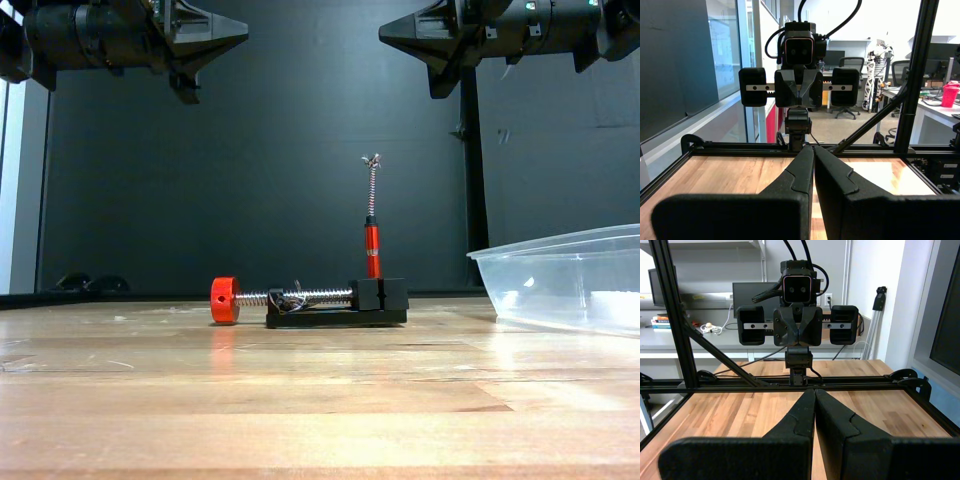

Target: Pick the RCA connector and install on taskboard

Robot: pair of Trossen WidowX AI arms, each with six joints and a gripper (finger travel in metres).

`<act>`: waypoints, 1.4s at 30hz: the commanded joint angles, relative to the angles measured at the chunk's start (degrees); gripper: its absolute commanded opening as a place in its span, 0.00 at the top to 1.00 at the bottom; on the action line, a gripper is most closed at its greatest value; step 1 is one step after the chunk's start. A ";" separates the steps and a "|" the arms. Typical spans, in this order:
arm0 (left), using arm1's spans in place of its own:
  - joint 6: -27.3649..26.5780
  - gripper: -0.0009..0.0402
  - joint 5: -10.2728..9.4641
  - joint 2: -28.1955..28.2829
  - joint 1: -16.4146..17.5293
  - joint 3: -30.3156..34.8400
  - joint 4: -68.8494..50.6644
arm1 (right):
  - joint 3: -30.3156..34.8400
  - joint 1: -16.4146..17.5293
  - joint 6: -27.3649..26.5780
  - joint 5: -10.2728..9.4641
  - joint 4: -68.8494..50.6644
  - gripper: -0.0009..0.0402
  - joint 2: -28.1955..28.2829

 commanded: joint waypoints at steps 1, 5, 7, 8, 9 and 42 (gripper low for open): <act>0.02 0.98 0.00 0.00 0.00 0.02 0.02 | 0.00 0.02 0.00 0.02 -0.04 0.98 0.04; 0.02 0.98 0.00 0.00 0.02 0.02 0.00 | 0.00 0.02 0.00 0.02 -0.22 0.98 0.04; 0.02 0.98 0.00 0.00 0.00 0.02 0.02 | -0.02 0.02 0.00 0.02 -0.50 0.98 0.04; 0.02 0.98 0.00 0.00 0.00 0.02 0.02 | 0.00 0.00 0.00 0.02 -0.66 0.98 0.04; 0.02 0.98 0.00 0.00 0.02 0.02 0.02 | 0.00 0.02 0.00 0.02 -0.87 0.98 0.04; 0.02 0.98 0.00 0.00 0.02 0.02 0.02 | -0.02 0.02 0.00 0.02 -1.11 0.98 0.04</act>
